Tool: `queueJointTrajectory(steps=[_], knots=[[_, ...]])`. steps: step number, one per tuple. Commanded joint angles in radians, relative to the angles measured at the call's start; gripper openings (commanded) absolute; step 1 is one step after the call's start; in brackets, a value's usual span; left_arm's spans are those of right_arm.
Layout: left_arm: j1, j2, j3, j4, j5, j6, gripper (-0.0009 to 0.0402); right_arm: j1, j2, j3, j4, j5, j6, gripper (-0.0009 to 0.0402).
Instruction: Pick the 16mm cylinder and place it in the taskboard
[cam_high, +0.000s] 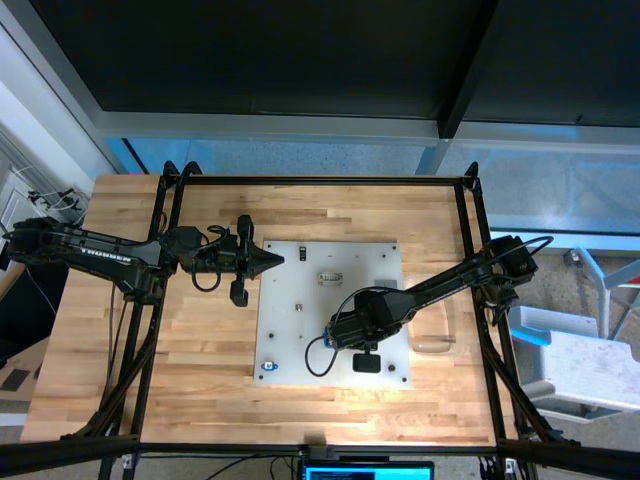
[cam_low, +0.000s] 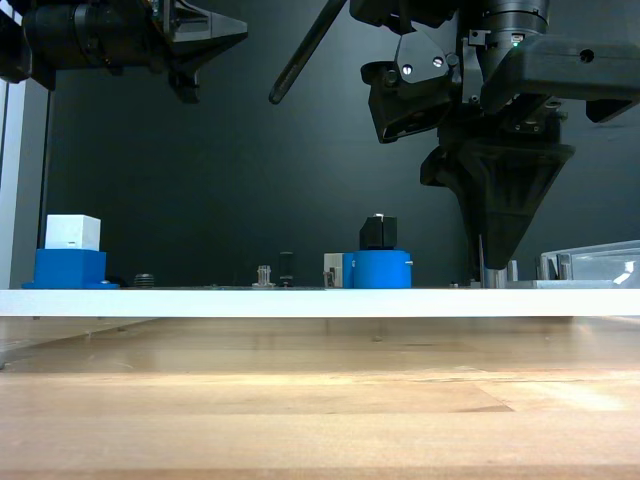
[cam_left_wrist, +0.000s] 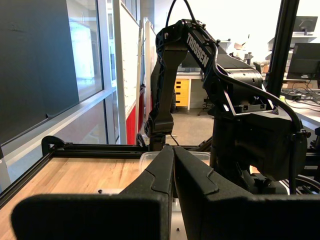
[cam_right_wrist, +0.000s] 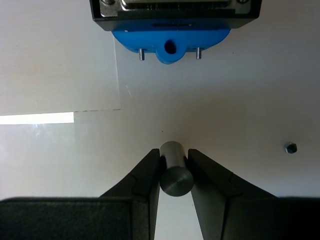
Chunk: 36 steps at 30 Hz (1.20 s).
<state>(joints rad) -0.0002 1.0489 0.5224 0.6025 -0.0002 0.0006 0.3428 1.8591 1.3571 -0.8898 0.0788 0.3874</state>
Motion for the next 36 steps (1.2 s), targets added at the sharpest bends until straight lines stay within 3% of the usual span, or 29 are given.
queueJointTrajectory(steps=[1, 21, 36], knots=[[0.000, 0.000, 0.000, 0.000, 0.000, 0.000, 0.0000, 0.000, 0.000, -0.001, 0.006, -0.001, 0.000, 0.0025], [0.000, 0.000, 0.000, 0.000, 0.000, 0.000, 0.0000, 0.002, 0.000, -0.006, 0.019, -0.001, 0.000, 0.0027], [0.000, 0.000, 0.000, 0.000, 0.000, 0.000, 0.0000, 0.002, 0.000, -0.006, 0.016, 0.000, 0.000, 0.0142]])
